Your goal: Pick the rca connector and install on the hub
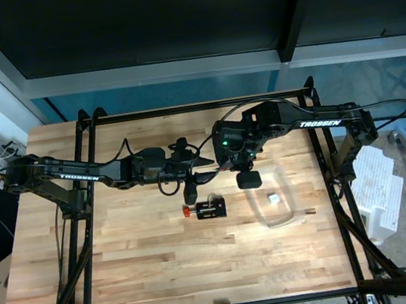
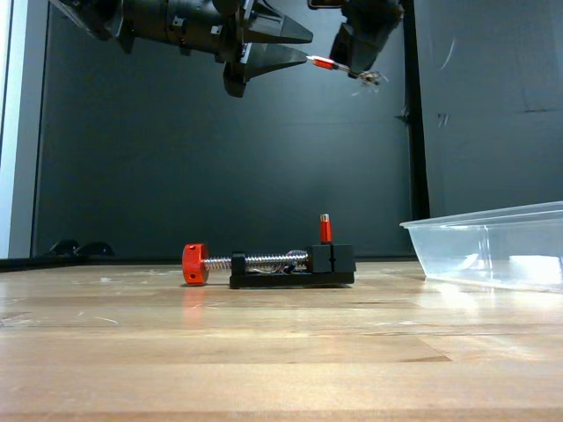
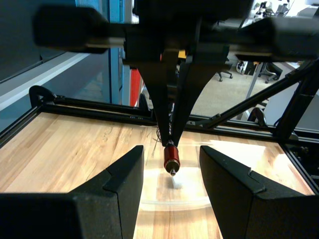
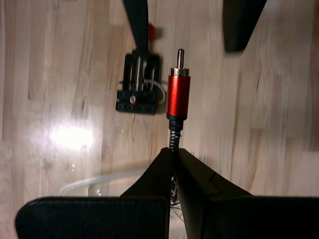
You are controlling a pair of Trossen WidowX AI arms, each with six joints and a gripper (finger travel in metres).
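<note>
The rca connector (image 4: 178,94) has a red barrel, a silver tip and a springy cable end. My right gripper (image 4: 174,153) is shut on that cable end and holds the connector high above the table (image 2: 324,62). My left gripper (image 3: 171,149) is open and faces it, its fingers (image 3: 124,174) on either side of the connector's tip (image 3: 171,158), not touching it. The hub (image 1: 210,210) is a black block with a red knob (image 2: 195,264) and a screw, and lies on the wood below both grippers (image 2: 290,264).
A clear plastic tray (image 1: 278,222) stands right of the hub with a tiny white cube (image 1: 273,198) inside; its wall (image 2: 484,230) shows in the low view. A black frame rail (image 1: 196,107) runs around the table.
</note>
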